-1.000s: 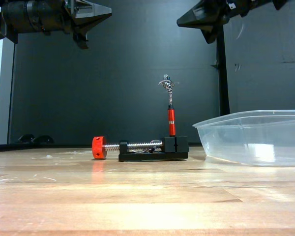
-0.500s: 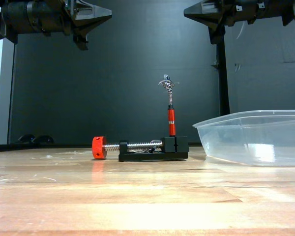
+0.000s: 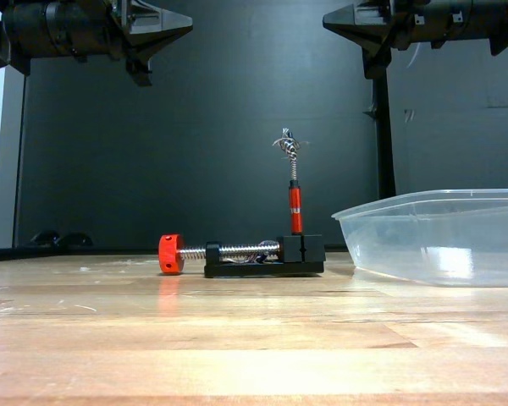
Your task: Pick the rca connector and install on the hub
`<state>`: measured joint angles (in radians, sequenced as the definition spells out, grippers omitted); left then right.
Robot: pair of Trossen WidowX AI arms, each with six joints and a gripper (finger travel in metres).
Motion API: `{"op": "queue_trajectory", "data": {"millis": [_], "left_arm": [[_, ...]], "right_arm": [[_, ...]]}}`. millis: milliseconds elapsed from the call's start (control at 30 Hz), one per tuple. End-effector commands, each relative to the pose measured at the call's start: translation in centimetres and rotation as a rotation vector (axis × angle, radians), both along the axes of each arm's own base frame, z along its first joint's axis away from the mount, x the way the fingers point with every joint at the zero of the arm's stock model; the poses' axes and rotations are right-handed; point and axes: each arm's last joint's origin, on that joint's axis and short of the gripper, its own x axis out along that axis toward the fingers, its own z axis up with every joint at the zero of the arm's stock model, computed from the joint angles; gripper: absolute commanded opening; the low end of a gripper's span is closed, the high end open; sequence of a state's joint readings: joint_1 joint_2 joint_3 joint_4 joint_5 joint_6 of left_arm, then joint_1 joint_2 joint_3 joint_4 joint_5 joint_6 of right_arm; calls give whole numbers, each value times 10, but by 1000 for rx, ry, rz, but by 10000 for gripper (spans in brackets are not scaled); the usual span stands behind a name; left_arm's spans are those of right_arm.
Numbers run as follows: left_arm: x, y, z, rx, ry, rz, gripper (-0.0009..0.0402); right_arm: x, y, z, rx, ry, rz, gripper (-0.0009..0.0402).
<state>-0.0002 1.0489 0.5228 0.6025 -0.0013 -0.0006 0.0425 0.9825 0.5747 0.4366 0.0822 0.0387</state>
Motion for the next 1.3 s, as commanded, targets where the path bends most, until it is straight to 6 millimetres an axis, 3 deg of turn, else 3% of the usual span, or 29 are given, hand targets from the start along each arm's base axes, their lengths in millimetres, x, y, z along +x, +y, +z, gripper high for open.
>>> {"op": "queue_trajectory", "data": {"millis": [33, 1300], "left_arm": [[0, 0, 0, 0, 0, 0, 0], [0, 0, 0, 0, 0, 0, 0]], "right_arm": [[0, 0, -3, 2, 7, 1, 0], [0, 0, -2, 5, -8, 5, 0]]}}
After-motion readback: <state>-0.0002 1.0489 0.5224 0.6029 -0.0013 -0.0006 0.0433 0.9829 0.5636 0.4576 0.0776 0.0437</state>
